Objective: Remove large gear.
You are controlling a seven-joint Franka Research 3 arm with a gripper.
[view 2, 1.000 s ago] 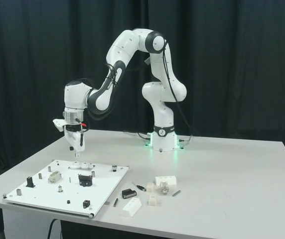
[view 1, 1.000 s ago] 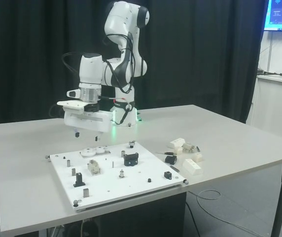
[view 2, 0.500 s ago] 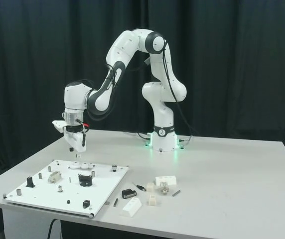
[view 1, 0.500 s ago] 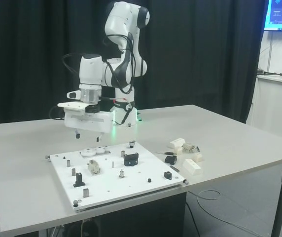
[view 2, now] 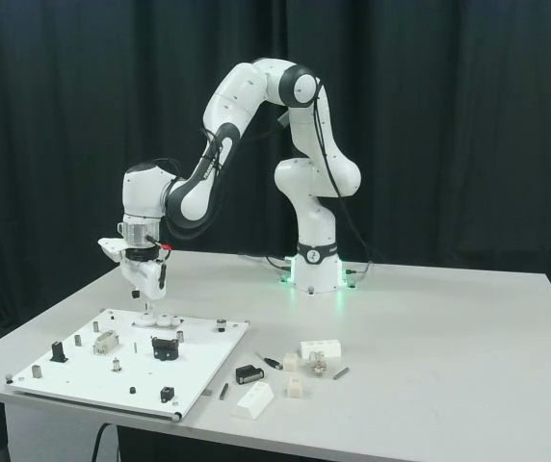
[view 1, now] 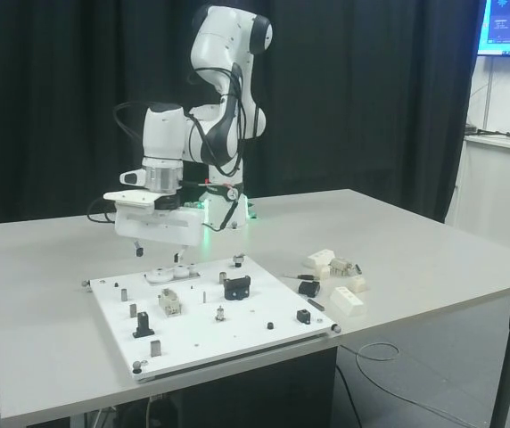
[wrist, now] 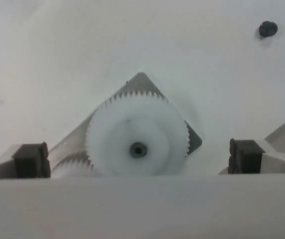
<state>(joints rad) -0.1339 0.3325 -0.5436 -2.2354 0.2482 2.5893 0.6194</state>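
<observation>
Large gear [wrist: 138, 137]: sitting on its post on the white board [view 1: 237, 325], meshing with a smaller gear [wrist: 71, 167] beside it. Hand [wrist: 137, 158]: hovering above, fingers [wrist: 30, 160] spread, straddling the gear, apparently readying a grasp.

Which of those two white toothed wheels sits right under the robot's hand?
The larger white plastic gear, centred between the open end effector fingers; the smaller gear sits off to one side.
</observation>
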